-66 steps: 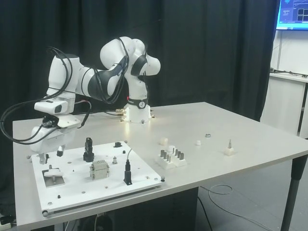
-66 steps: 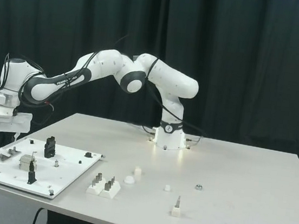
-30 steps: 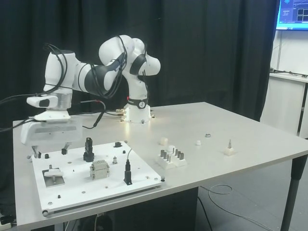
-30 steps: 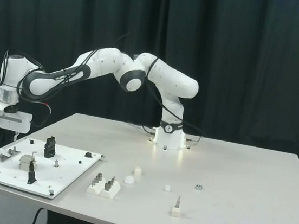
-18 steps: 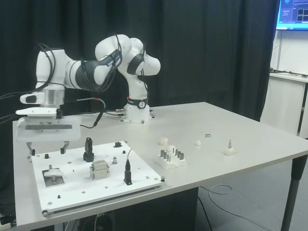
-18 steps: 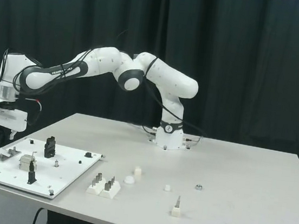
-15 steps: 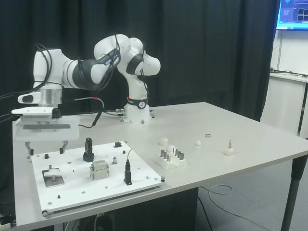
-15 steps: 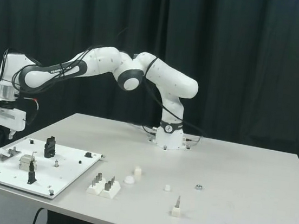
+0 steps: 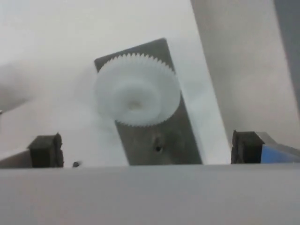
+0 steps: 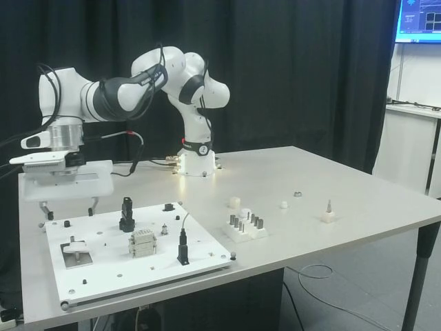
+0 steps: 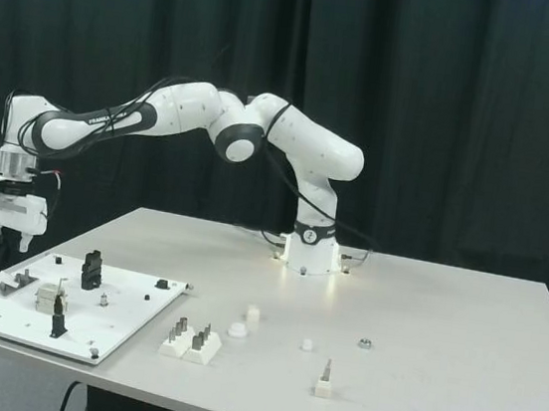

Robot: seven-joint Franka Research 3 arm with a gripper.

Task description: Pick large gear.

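large gear [image 9: 138, 89] lies flat, face up, on a grey plate [image 9: 159, 136] at the white board's [image 10: 138, 265] far corner; tool [image 9: 145, 149] hovers above, fingers spread wide, empty.

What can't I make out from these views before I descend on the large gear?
- Wrist view: the centre of the large gear is blurred, so whether a peg holds it cannot be told.
- Wrist view: the near end of the grey plate under it is cut off by the body of the gripper.
- Both room views: on the white board the gear is too small to show its teeth or seating.
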